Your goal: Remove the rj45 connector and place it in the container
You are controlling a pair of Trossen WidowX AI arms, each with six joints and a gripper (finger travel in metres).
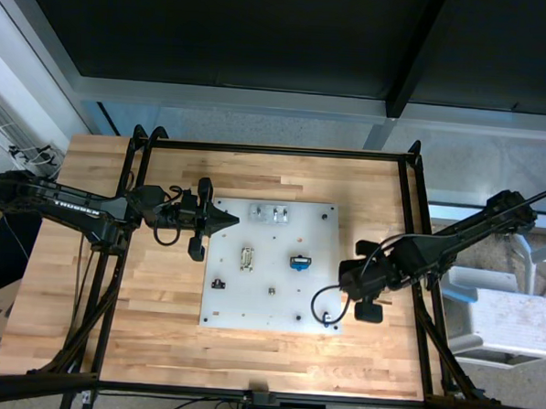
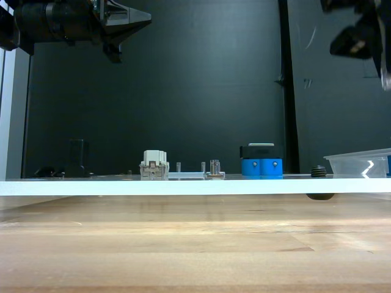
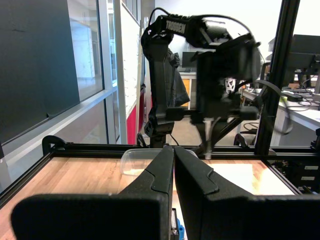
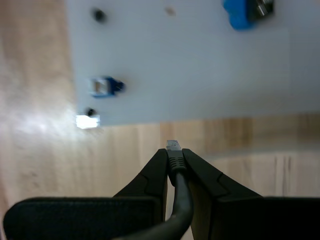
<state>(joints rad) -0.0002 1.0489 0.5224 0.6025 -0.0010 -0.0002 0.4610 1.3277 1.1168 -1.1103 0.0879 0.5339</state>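
My right gripper [image 4: 173, 152] is shut on the rj45 connector [image 4: 173, 146], a clear plug on a black cable, held in the air just off the right edge of the white board [image 1: 270, 259]. In the high view the right gripper [image 1: 349, 284] hangs there, and the cable [image 1: 318, 303] loops down to the board's near right corner. The container [image 2: 360, 162], a clear tray, lies right of the board and also shows in the left wrist view [image 3: 136, 161]. High over the board's left edge, my left gripper [image 1: 226, 220] is shut and holds nothing.
On the board stand a grey connector block [image 1: 247, 258], a blue part [image 1: 299, 262], a small blue jack [image 4: 102, 86] and clear pieces [image 1: 268, 212] at the far edge. Black frame rails [image 1: 409, 221] border the wooden table on both sides.
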